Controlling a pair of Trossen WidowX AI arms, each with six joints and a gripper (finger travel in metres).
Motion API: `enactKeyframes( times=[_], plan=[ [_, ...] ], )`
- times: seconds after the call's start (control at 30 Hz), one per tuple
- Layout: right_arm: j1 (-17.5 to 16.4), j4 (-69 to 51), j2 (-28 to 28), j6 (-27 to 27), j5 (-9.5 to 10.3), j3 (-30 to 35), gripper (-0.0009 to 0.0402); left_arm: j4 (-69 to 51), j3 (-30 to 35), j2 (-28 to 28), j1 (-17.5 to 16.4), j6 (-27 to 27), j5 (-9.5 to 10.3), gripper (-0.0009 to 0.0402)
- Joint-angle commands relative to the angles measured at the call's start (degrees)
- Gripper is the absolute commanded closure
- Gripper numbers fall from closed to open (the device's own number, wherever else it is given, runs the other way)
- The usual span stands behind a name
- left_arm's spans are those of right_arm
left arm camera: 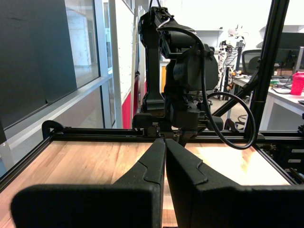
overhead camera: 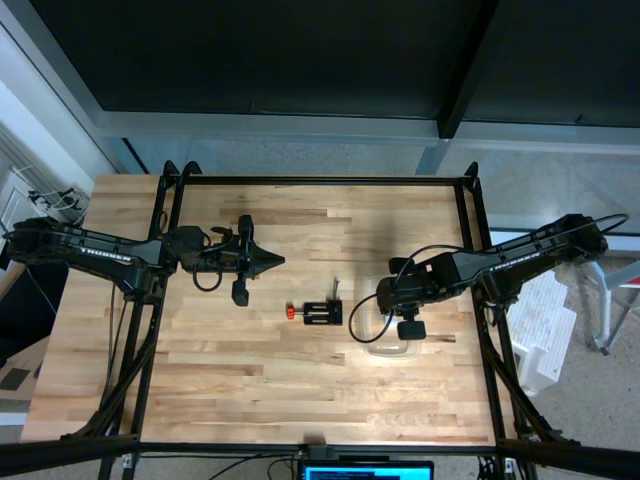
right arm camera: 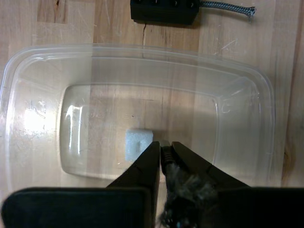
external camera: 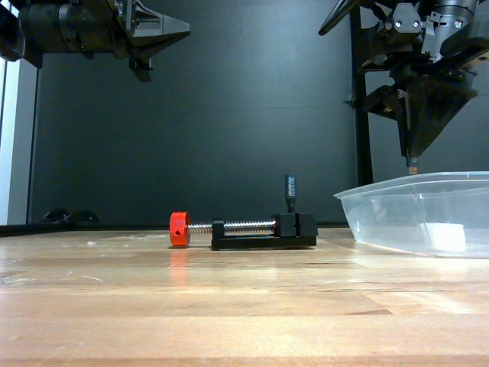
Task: Remove the USB-C connector from taskboard and place in the container
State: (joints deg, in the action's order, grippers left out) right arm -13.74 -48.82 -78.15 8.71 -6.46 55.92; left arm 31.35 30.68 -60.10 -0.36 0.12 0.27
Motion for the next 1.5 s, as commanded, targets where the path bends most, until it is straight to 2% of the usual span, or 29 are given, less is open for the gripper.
enactKeyframes(
  times=[0.03, 0.2, 0.33, 0.7, 0.77, 0.8, 0.9, 1.0, 1.27, 1.3, 1.37, 1.4, 1.5],
  plan=[
    [-0.04, 0.07, -0.04, 0.42, -0.07, 0.02, 0.0292, 0.00, 0.02, -0.02, 0.00, 0.00, -0.02, 0.0393],
    [-0.15, 0.07, -0.02, 1.38, -0.50, 0.02, 0.0240, 0.00, 0.02, -0.02, 0.00, 0.00, -0.02, 0.0393],
    [-0.26, 0.07, 0.09, 1.42, -0.61, 0.04, 0.0215, 0.00, 0.02, 0.00, -0.02, 0.00, 0.00, 0.0393],
    [-0.42, 0.13, 1.68, 1.60, -0.63, 1.03, 0.0209, 0.00, 0.02, -0.02, 0.00, 0.00, -0.02, 0.0393],
    [-0.35, 0.55, 2.43, 3.10, -1.68, 1.70, 0.0210, 0.02, 0.02, -0.02, 0.00, 0.00, -0.02, 0.0393],
    [0.04, 1.31, 2.89, 3.48, -2.29, 1.97, 0.0213, 0.02, 0.02, -0.02, 0.00, 0.00, -0.02, 0.0393],
    [1.81, 6.27, 4.98, 2.47, -2.34, 1.84, 0.0231, 0.00, 0.02, 0.00, 0.00, 0.00, -0.02, 0.0393],
    [4.04, 11.65, 6.86, 0.61, -1.20, 1.75, 0.0258, 0.00, 0.02, 0.00, -0.02, 0.00, -0.02, 0.0393],
    [8.13, 21.20, 10.71, -4.79, -0.72, 0.48, 0.0357, 0.00, 0.02, -0.02, 0.00, 0.00, -0.02, 0.0393],
    [8.50, 22.67, 11.13, -4.83, -0.02, 0.07, 0.0372, 0.00, 0.02, -0.02, 0.00, 0.00, -0.02, 0.0393],
    [9.62, 25.83, 11.58, -5.44, 2.60, -0.63, 0.0398, 0.00, 0.02, -0.02, 0.00, 0.00, -0.02, 0.0393],
    [10.12, 27.61, 11.89, -5.62, 3.48, -1.05, 0.0392, 0.00, 0.02, -0.02, 0.00, 0.00, -0.02, 0.0393],
    [11.13, 34.16, 12.72, -6.27, 3.50, -2.75, 0.0391, 0.00, 0.02, 0.00, -0.02, 0.00, -0.02, 0.0393]
  ],
)
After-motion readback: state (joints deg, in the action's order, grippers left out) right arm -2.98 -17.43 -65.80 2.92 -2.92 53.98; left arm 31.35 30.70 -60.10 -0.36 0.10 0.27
